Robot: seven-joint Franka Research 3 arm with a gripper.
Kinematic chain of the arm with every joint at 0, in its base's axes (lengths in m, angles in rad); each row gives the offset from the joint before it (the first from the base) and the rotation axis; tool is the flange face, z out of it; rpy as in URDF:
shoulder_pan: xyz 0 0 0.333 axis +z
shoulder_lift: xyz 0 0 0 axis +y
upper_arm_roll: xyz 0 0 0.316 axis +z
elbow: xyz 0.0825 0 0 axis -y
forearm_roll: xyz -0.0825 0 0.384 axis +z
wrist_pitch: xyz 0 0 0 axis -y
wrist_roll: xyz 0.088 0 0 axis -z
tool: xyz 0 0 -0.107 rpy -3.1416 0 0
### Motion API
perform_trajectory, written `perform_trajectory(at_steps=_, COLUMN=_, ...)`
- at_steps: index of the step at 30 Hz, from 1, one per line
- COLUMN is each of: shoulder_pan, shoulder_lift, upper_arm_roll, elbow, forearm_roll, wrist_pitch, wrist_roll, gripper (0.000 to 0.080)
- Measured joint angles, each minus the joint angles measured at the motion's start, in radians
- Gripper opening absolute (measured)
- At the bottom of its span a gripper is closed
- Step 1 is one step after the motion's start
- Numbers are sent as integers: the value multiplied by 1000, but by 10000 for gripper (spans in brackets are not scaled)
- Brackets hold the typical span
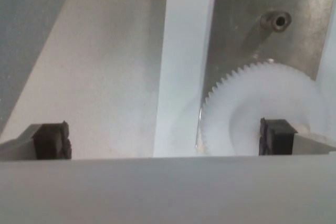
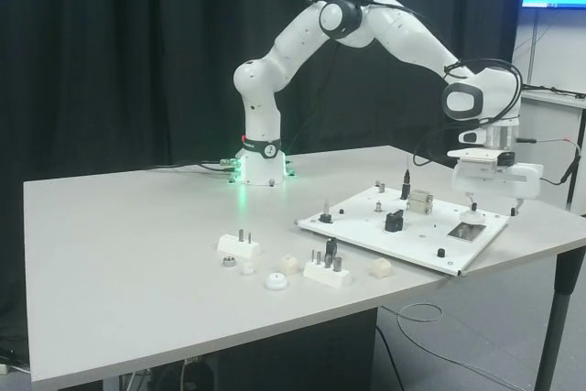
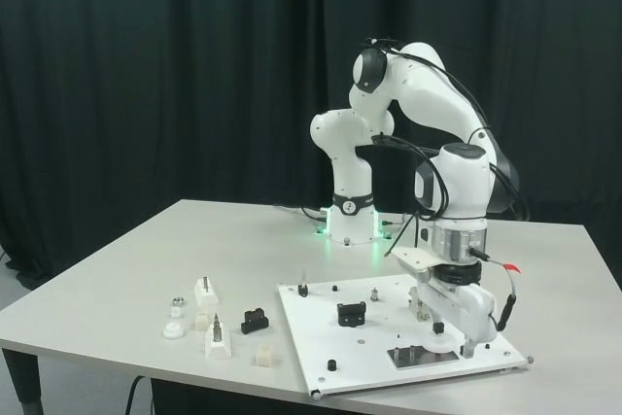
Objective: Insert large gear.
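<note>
Below the wrist camera: two black fingers [image 1: 52,141] stood wide apart, clamped on nothing.
Wrist view, gear: the large gear [image 1: 262,108], white and toothed, lay flat on the grey metal plate [image 1: 241,35], with one finger pad over its face near the hub and the other pad well off it, across a white bar [image 1: 184,61].
Wrist view, key relation: the gear sat to one side of the gripper [image 1: 164,141], not centred between the pads; its axis ran vertical, along the line of approach.
Wrist view, plate: a small dark hole [image 1: 276,21] showed in the metal beyond the gear's teeth.
First room view, arm: the white arm [image 2: 385,29] reached out and down to the far end of the white board [image 2: 403,226] on the desk [image 2: 137,226], its gripper low over the grey plate.
First room view, loose parts: several small white pieces [image 2: 275,267] lay on the desk, well apart from the board.
Second room view, gripper: it hung just above the plate at the board's near corner; the gear could not be made out there.
Judgement: the gear looked already seated or nearly so; any re-grasp would call for a sideways shift to centre the fingers on it.
</note>
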Motion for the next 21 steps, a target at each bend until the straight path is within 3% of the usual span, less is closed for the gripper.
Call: perform_trajectory(at_steps=21, shoulder_pan=0, shoulder_lift=23, upper_arm_roll=-5, elbow=24, forearm_roll=0, wrist_pitch=-1, wrist_roll=0, gripper=800)
